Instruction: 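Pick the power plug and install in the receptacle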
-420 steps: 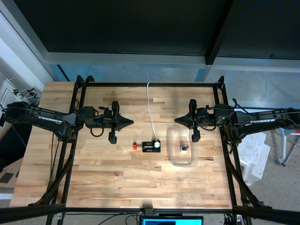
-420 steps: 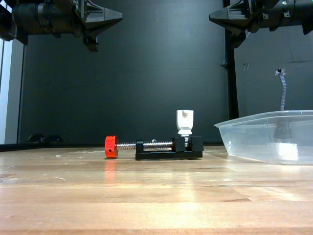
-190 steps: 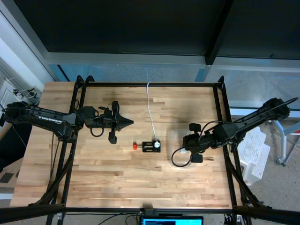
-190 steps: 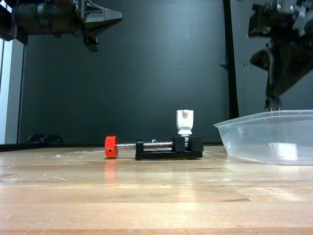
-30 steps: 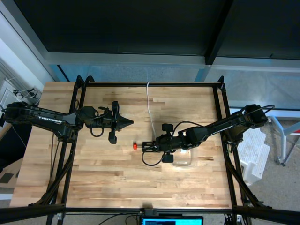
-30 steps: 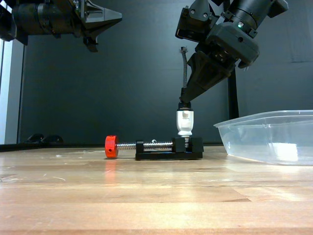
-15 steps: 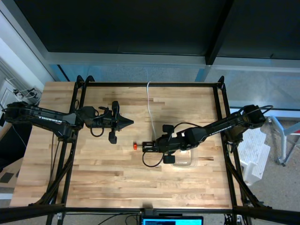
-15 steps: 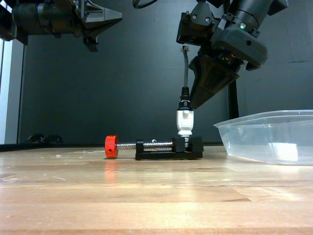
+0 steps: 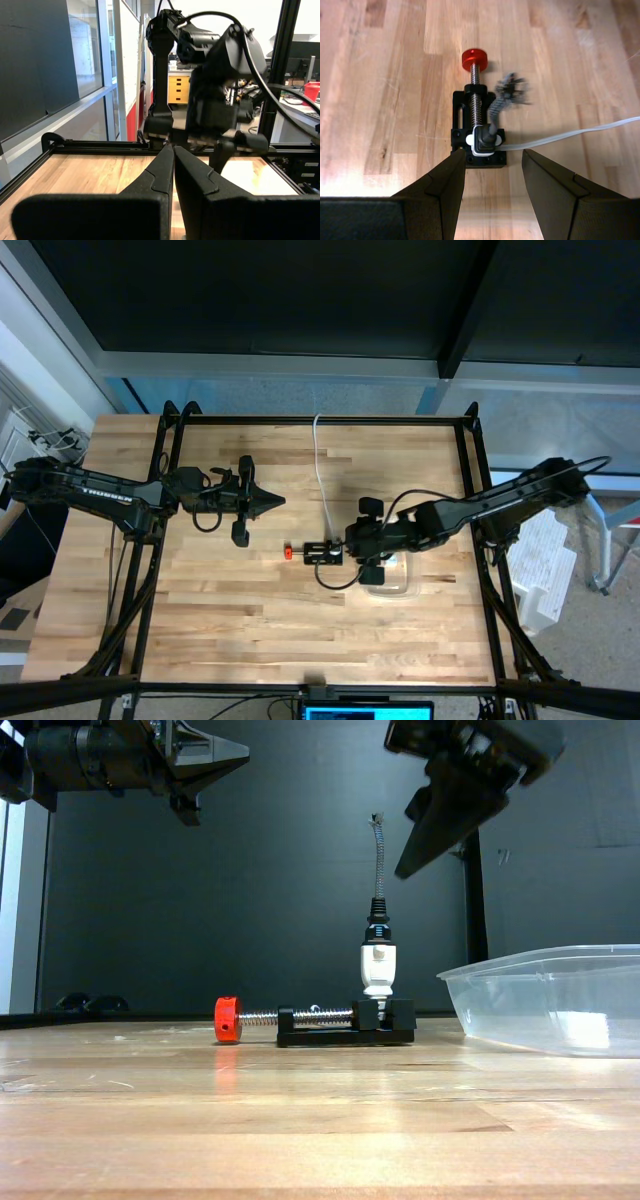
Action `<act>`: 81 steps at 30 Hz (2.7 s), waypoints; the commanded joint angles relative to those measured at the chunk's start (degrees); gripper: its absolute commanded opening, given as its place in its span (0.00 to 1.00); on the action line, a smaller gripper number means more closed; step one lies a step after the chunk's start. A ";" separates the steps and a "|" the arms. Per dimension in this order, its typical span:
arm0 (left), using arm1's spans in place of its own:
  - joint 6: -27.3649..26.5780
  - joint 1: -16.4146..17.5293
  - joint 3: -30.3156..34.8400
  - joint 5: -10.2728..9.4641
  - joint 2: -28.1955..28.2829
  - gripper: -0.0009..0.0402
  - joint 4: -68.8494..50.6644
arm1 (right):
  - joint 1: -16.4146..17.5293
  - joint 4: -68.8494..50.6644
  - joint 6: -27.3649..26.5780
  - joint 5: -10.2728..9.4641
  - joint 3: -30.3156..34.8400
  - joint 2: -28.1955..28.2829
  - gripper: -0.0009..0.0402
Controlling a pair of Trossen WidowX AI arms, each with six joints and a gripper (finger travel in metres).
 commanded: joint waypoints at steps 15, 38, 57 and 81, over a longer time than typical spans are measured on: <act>0.00 0.02 0.02 0.02 0.02 0.02 0.02 | -4.52 14.51 -5.22 -4.20 -10.78 -16.41 0.02; 0.00 0.00 0.02 0.02 0.02 0.02 0.02 | -15.87 55.12 -11.69 -14.67 -32.30 -30.45 0.02; 0.00 0.00 0.02 0.02 0.02 0.02 0.02 | -17.03 57.86 -11.56 -19.08 -34.99 -32.37 0.02; 0.00 0.02 0.02 0.02 0.02 0.02 0.02 | -17.00 57.37 -11.96 -18.69 -34.99 -32.35 0.02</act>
